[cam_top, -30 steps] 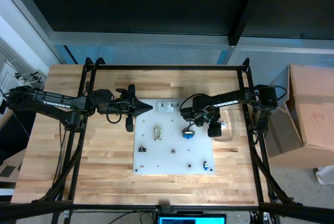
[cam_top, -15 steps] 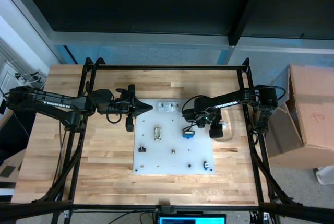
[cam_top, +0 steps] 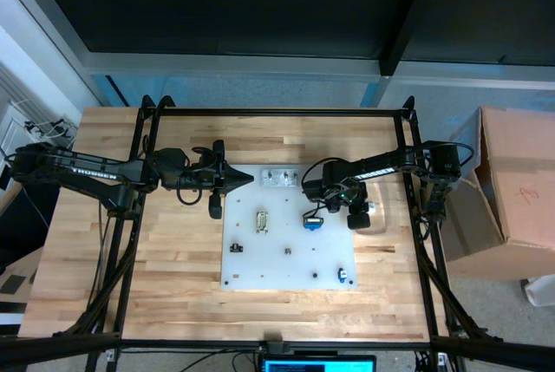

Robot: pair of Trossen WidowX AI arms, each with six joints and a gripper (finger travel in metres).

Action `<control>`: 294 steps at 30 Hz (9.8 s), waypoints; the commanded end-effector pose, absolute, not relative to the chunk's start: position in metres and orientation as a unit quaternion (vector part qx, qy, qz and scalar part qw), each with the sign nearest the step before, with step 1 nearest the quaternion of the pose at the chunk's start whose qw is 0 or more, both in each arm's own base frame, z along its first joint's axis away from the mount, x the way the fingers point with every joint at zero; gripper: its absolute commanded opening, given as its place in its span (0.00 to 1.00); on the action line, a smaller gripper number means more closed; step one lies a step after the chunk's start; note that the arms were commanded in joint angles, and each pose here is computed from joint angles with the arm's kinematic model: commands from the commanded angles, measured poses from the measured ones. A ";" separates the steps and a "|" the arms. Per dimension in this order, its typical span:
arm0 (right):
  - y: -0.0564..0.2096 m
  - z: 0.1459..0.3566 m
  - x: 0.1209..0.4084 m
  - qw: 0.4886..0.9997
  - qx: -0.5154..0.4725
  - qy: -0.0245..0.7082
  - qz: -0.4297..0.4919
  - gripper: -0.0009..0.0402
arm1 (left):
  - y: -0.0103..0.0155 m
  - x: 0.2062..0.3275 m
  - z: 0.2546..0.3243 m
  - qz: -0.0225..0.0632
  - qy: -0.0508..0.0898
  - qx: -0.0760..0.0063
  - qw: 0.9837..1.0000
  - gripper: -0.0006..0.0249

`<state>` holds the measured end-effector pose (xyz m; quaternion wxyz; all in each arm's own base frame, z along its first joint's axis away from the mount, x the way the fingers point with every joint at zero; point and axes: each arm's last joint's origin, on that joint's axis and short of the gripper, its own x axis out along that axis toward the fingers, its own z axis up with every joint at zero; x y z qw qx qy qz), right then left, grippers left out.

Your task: Pick the RJ45 connector and install on the taskboard

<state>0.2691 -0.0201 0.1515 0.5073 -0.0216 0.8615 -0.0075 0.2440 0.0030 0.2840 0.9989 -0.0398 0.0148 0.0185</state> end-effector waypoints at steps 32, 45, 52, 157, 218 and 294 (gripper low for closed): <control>-0.010 0.264 0.224 0.726 0.009 0.686 -0.046 0.02 | 0.0031 0.244 0.2840 0.019 0.015 -0.040 0.999 0.03; 0.018 0.305 0.203 0.841 -0.002 0.542 -0.014 0.02 | 0.0031 0.244 0.2840 0.019 0.015 -0.040 0.999 0.03; 0.048 0.309 0.199 0.857 -0.024 0.514 0.013 0.02 | 0.0031 0.244 0.2840 0.019 0.015 -0.040 0.999 0.03; 0.195 0.223 0.210 0.861 -0.056 0.504 0.037 0.02 | 0.0031 0.244 0.2841 0.019 0.014 -0.040 0.999 0.03; 0.191 0.206 0.205 0.861 -0.048 0.504 0.054 0.03 | 0.0030 0.244 0.2841 0.019 0.014 -0.040 0.999 0.03; -0.010 0.288 0.206 0.998 0.050 0.002 -0.025 0.02 | 0.0031 0.244 0.2841 0.019 0.014 -0.040 0.999 0.03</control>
